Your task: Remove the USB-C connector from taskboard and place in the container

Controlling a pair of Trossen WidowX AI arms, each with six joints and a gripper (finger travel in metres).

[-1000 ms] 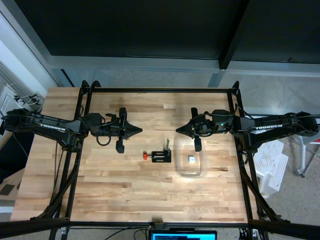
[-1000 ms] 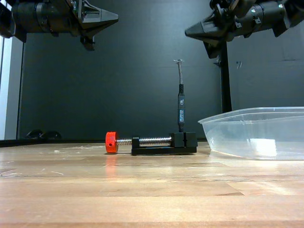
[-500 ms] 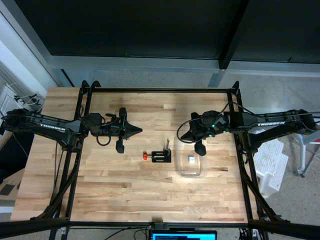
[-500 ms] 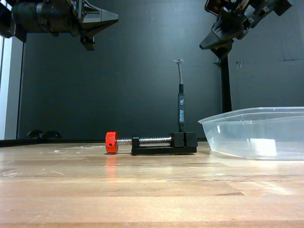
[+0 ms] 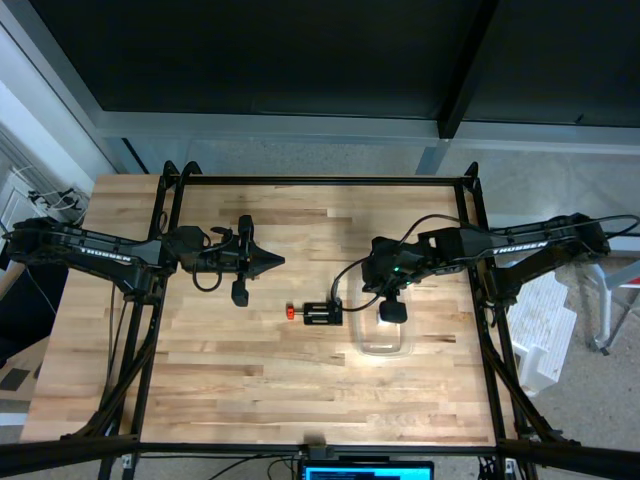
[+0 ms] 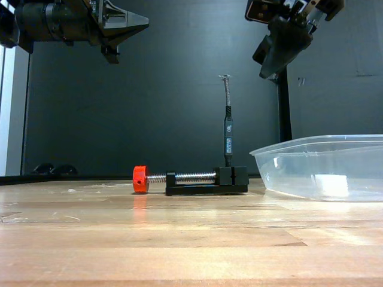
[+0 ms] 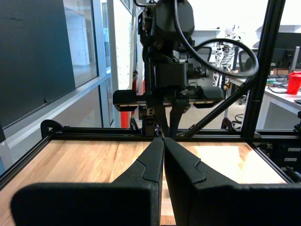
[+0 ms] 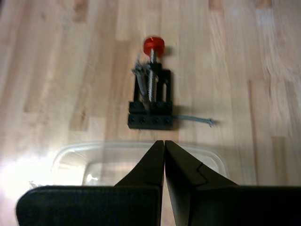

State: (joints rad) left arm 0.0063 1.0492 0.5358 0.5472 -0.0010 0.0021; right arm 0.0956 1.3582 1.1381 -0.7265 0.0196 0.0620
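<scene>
Okay, I'm seeing the left gripper point(image 7: 163, 140) hanging parked high over the table's left side, fingers pressed together. The taskboard point(image 6: 203, 179) is sitting mid-table with the USB-C connector point(image 6: 228, 139) standing upright in it, not yet pulled. The right gripper point(image 8: 164, 142), also pressed together, is hovering above the container point(image 6: 299, 174) rim, tilted down. I'm judging this as approach; next I'm spreading the fingers and lowering around the connector.

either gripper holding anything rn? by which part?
Nothing held. Left gripper shut empty, high at the left; right gripper shut empty above the container; USB-C connector stands in the taskboard.
</scene>
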